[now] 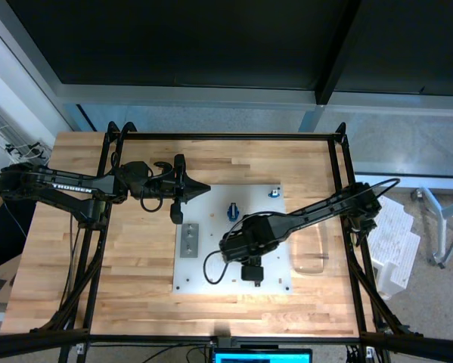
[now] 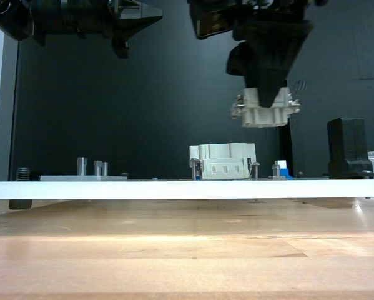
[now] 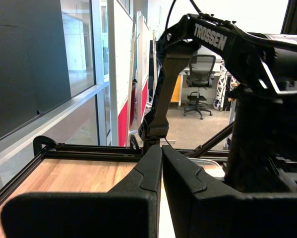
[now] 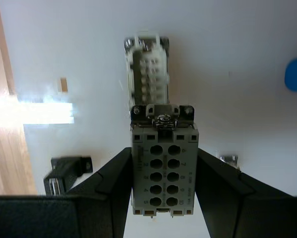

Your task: Pick the HAN10E connector and install on the hub

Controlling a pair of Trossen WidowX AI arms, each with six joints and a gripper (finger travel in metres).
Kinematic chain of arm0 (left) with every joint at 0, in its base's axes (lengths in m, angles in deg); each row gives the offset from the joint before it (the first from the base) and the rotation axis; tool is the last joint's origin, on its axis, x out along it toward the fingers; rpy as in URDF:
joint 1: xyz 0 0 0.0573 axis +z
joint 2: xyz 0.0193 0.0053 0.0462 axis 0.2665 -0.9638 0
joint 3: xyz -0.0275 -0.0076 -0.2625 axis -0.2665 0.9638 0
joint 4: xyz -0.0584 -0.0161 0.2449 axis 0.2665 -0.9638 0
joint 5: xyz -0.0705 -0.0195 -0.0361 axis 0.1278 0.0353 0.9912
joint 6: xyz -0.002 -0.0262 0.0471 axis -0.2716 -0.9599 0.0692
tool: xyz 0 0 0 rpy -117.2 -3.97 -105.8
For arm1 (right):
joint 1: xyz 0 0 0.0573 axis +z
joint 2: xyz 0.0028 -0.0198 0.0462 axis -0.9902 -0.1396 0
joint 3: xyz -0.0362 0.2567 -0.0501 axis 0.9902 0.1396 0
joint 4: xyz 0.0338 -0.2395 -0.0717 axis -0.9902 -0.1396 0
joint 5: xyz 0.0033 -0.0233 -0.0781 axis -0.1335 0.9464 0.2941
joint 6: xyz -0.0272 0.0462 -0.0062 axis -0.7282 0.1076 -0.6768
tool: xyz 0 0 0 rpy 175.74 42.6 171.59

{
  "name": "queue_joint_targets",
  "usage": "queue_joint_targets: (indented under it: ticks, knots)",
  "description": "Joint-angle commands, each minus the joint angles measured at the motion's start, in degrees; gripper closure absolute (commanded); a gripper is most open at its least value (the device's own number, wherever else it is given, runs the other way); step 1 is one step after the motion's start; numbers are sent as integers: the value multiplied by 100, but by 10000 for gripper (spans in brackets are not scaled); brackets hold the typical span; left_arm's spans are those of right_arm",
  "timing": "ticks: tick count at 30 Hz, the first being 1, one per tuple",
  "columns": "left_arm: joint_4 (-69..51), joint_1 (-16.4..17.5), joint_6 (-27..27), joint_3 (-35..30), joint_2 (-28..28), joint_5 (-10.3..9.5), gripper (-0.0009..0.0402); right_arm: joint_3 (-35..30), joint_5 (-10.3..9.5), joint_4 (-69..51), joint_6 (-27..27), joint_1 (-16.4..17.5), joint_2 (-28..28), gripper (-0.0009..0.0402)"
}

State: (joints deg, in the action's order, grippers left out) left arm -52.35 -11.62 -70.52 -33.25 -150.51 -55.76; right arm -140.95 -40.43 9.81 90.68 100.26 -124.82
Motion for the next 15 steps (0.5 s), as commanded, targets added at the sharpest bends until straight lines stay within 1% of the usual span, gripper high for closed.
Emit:
queue_joint_targets:
  ticks: [1,10,15]
  knots:
    - [0,2,0,0,-2,0,393,-269,-2,-22,-15,-31,-232,357]
    - [0,2,0,0,-2,0,393,-909,-2,-133,-229,-68,-769,357]
    - [0,2,2,0,-2,0,393,-1189,0,-188,-299,-98,-964,357]
